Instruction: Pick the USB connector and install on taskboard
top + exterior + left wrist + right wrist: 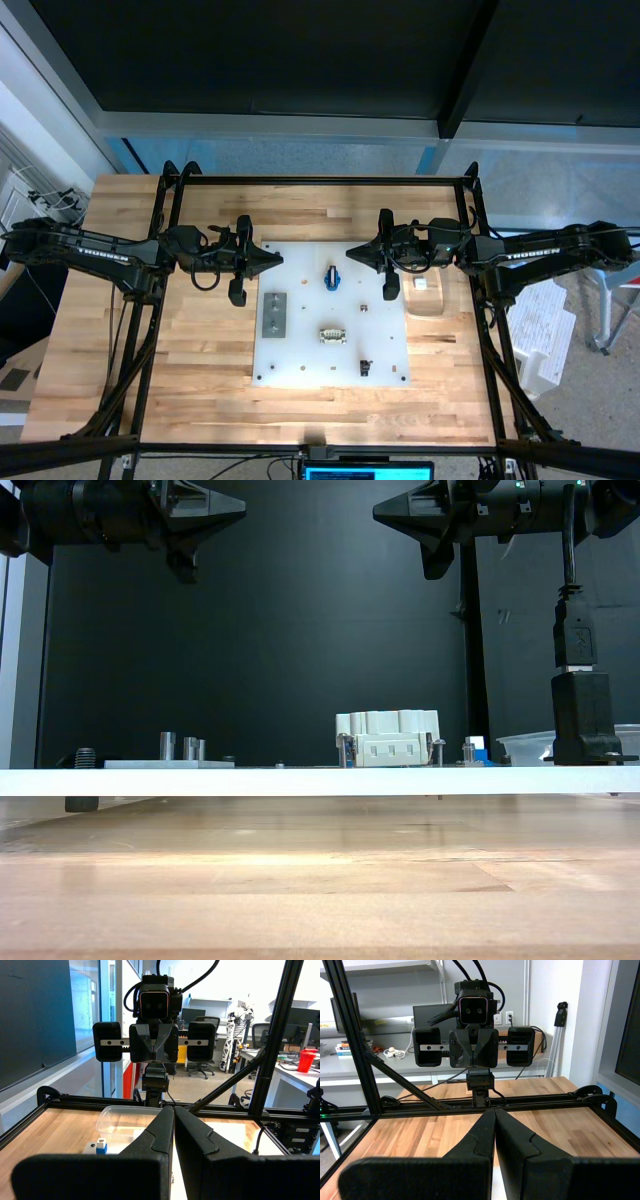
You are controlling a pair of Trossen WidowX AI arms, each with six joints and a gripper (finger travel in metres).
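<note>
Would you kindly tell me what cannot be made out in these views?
High view: the white item in the clear tray is too small to identify.
Low view: the USB connector's cable is cut by the top edge.
Wrist views: the shut left gripper and right gripper, high over the taskboard's far edge, themselves block most of it.
</note>
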